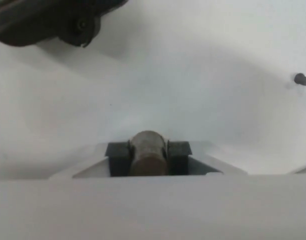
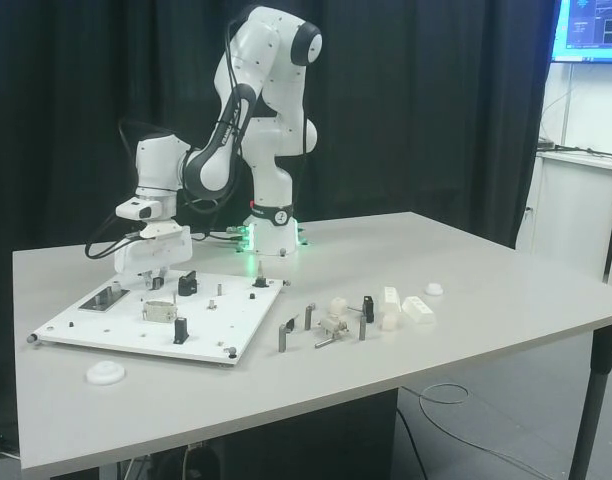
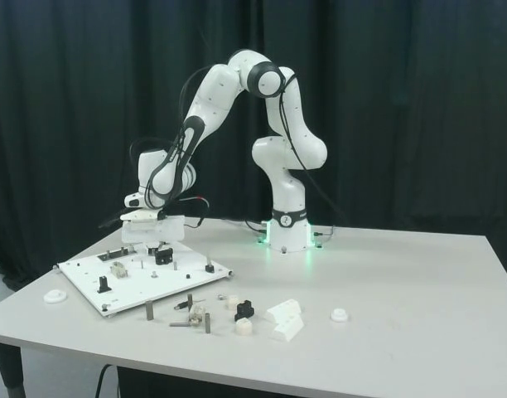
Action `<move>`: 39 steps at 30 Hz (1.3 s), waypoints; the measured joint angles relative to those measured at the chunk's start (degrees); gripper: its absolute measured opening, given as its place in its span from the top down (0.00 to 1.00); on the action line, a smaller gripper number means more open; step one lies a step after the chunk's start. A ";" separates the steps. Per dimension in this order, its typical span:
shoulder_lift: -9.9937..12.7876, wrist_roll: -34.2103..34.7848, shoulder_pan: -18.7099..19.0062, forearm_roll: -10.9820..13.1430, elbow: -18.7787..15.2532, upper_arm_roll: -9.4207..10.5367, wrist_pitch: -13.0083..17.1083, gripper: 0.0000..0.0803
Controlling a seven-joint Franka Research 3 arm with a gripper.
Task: Remove round peg 4.
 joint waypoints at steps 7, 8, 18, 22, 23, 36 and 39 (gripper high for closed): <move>0.09 0.77 0.07 -0.66 0.22 -0.13 -0.53 0.81; 0.18 0.86 0.07 -0.78 0.32 -0.13 -0.65 0.81; 0.66 4.06 0.07 -3.51 1.17 -0.36 -2.15 0.81; 0.66 6.31 0.07 -5.54 1.36 -0.40 -2.67 0.81; 0.66 6.86 0.07 -6.05 1.43 -0.41 -2.83 0.81; 0.67 10.62 0.07 -10.48 2.25 -0.60 -4.23 0.81; 0.67 10.93 0.08 -11.07 2.37 -0.67 -4.41 0.81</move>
